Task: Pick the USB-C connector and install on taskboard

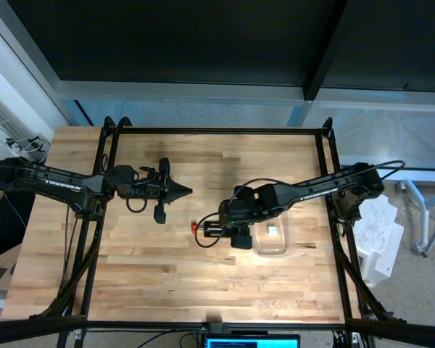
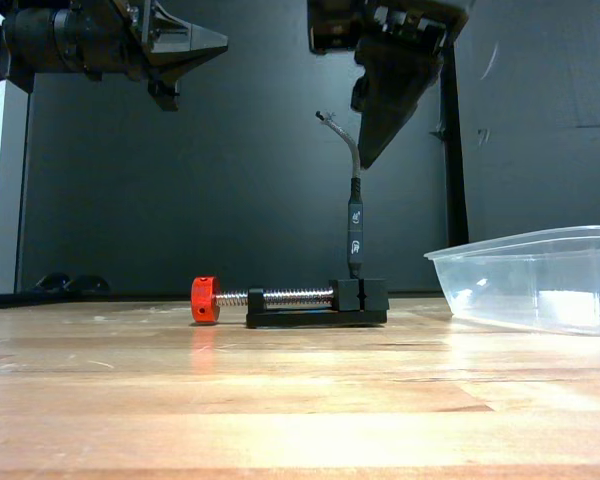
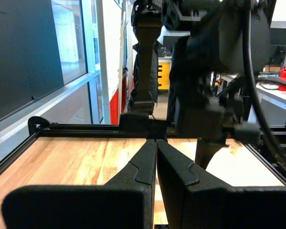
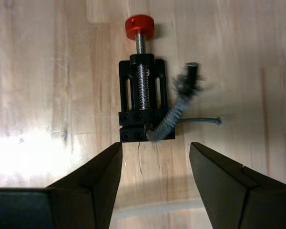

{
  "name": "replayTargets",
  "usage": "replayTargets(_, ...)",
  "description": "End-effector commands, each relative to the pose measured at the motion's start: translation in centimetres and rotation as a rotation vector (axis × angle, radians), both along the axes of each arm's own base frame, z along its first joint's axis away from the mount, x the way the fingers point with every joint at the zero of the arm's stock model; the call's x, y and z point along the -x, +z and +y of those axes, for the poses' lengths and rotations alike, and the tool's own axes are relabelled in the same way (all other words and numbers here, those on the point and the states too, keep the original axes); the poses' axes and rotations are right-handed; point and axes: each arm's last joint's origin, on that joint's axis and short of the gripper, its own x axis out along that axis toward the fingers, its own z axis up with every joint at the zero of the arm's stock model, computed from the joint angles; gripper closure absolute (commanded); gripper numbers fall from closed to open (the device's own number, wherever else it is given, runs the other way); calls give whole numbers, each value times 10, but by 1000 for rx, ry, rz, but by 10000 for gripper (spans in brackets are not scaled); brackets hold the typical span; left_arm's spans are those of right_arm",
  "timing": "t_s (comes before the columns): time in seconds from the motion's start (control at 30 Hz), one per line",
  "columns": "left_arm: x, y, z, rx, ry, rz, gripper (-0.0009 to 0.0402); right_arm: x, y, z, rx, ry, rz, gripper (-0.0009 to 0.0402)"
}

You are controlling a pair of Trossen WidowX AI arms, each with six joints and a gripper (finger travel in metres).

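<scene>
Black taskboard, USB-C connector upright | seems plugged, release step | right gripper above, jaws spread | left gripper apart, jaws together | next: lift straight up

High view: white lettering along the long black link of the left arm reads TROSSEN; the letters are small. Fainter white lettering on the long black link of the right arm is too small to read.

Low view: two small white marks on the dark upright USB-C connector plug, not legible.
</scene>
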Motion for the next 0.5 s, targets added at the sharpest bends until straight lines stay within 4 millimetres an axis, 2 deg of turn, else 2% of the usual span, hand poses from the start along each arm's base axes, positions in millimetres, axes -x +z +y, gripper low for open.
replayTargets(0.03,0,-1,0,0,0,2,393,9,14,-2,-1,-1,-19,187)
replayTargets(0.5,-1,-1,0,0,0,7,393,23,31,-4,0,24,-46,213)
